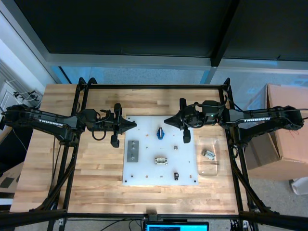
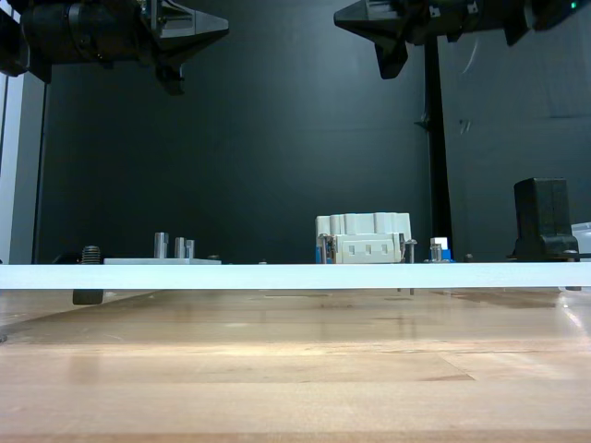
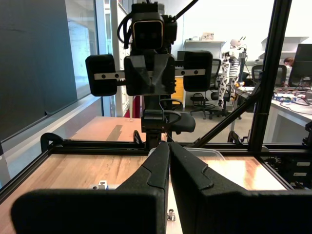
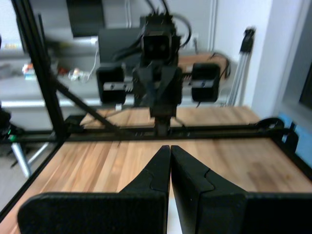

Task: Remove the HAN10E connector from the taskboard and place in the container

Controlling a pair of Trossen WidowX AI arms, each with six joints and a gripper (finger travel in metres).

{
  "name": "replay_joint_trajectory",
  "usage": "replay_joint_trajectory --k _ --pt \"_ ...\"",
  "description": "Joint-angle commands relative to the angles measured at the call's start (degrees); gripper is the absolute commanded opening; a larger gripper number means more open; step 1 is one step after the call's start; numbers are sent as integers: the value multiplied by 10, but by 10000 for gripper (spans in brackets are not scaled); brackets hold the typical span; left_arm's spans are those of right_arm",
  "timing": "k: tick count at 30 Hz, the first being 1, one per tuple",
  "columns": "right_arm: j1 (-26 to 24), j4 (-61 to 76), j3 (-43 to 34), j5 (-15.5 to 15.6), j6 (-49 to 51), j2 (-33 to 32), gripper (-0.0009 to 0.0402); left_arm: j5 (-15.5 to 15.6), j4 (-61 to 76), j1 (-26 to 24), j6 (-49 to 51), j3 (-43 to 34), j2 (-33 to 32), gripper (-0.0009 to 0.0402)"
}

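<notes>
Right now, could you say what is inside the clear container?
A small grey part, uncovered. The HAN10E connector sits on the taskboard. Left end effector and right end effector hover shut above it.

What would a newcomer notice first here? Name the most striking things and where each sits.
The black left gripper and right gripper, both shut and empty, face each other high above the white rectangular taskboard. The cream rectangular HAN10E connector sits upright on the board near its middle, and the clear plastic container lies on the wooden table right of the board.
</notes>
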State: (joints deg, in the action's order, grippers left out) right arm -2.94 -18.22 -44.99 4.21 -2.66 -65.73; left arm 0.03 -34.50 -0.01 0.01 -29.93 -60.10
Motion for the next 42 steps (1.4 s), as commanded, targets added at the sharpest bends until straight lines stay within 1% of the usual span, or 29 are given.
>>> replay_joint_trajectory --k 1,3,10,42 --pt "0 -42 22 -27 -1 0 0 0 0 0 0 0 0 0" --pt "0 -54 31 -32 -4 0 0 0 0 0 0 0 0 0" --pt "2 -70 52 -31 -11 0 0 0 0 0 0 0 0 0" --pt "2 -49 53 -31 -14 0 0 0 0 0 0 0 0 0"
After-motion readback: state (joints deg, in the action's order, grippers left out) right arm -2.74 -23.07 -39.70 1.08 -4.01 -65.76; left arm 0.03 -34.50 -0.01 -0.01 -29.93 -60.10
